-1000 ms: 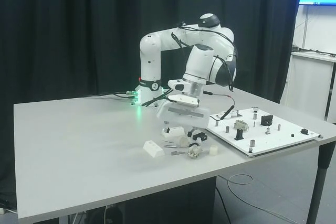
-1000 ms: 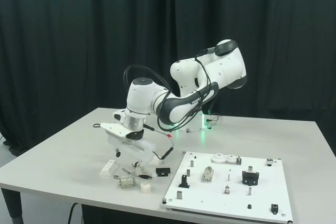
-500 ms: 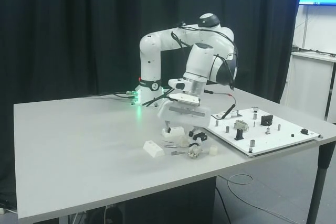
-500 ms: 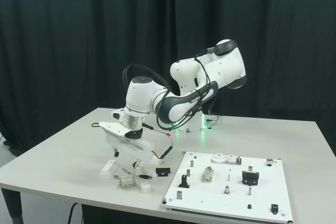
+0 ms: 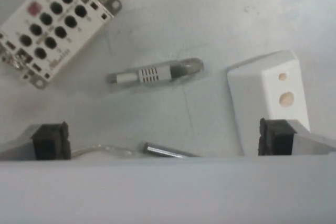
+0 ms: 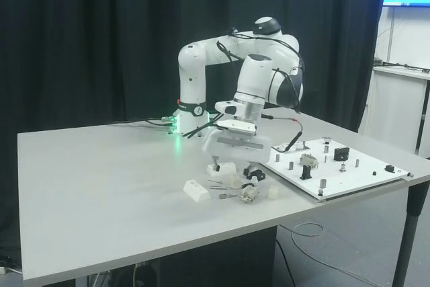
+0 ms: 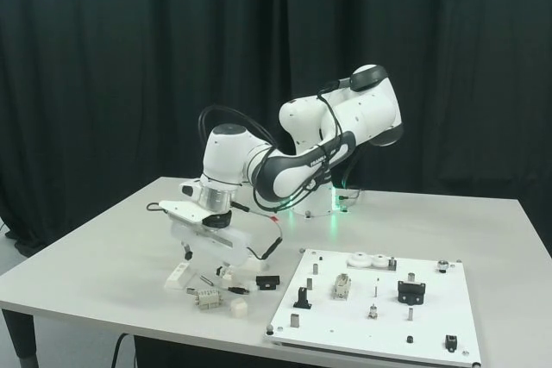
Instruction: Remove square peg 4.
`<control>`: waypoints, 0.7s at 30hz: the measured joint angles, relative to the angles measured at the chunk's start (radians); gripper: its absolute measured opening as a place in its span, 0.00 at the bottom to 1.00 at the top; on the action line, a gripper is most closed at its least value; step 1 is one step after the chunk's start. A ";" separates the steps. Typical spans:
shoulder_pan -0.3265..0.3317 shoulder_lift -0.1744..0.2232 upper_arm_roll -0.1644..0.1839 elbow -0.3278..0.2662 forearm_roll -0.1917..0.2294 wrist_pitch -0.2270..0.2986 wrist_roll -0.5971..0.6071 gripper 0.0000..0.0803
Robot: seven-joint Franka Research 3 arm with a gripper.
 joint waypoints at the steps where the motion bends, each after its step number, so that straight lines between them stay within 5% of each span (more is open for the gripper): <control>1: -0.001 0.000 0.000 0.003 0.002 -0.001 -0.001 1.00; 21: -0.006 -0.009 -0.007 0.117 0.043 -0.045 -0.001 1.00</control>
